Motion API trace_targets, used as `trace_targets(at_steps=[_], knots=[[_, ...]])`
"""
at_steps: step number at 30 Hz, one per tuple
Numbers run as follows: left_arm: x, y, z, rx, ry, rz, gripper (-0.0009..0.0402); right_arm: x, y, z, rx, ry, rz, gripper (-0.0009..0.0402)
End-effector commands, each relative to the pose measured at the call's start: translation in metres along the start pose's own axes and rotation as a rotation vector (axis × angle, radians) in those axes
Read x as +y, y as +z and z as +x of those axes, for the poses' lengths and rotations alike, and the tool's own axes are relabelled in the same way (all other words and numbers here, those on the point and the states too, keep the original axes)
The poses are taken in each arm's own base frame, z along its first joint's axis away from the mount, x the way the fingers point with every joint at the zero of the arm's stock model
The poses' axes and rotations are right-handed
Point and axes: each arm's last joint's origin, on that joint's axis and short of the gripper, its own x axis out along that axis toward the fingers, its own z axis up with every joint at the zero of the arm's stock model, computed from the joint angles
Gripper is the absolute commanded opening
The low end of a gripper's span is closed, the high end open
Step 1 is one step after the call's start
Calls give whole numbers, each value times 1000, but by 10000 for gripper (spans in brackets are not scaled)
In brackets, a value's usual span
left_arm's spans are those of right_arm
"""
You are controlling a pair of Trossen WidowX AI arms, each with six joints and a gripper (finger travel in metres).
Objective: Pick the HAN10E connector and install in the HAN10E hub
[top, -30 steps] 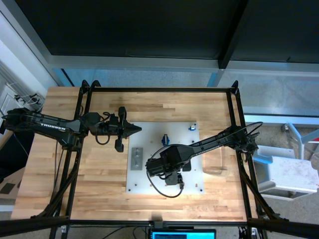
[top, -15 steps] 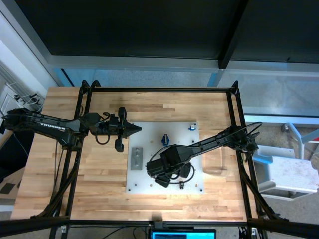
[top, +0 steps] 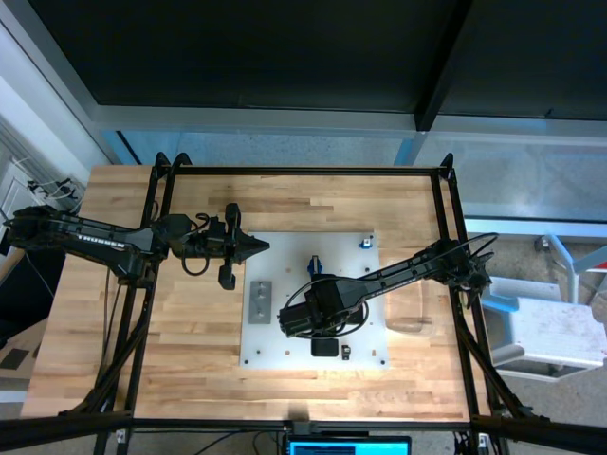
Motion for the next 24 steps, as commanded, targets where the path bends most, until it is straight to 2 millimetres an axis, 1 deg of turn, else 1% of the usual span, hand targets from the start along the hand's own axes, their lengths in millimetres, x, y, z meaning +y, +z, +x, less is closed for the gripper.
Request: trace_targets(at_steps=[1,12,16,24], knots=[[0,0,0,-1,0,0,0,0,0,0,2,1,2,34],[0,0,0,-1,0,0,0,0,0,0,0,2,1,34],[0,0,0,-1,0,0,0,0,0,-2,12,1,-25,34],[0,0,0,-1,0,0,0,-1,-2,-7,15,-25,-23,34]])
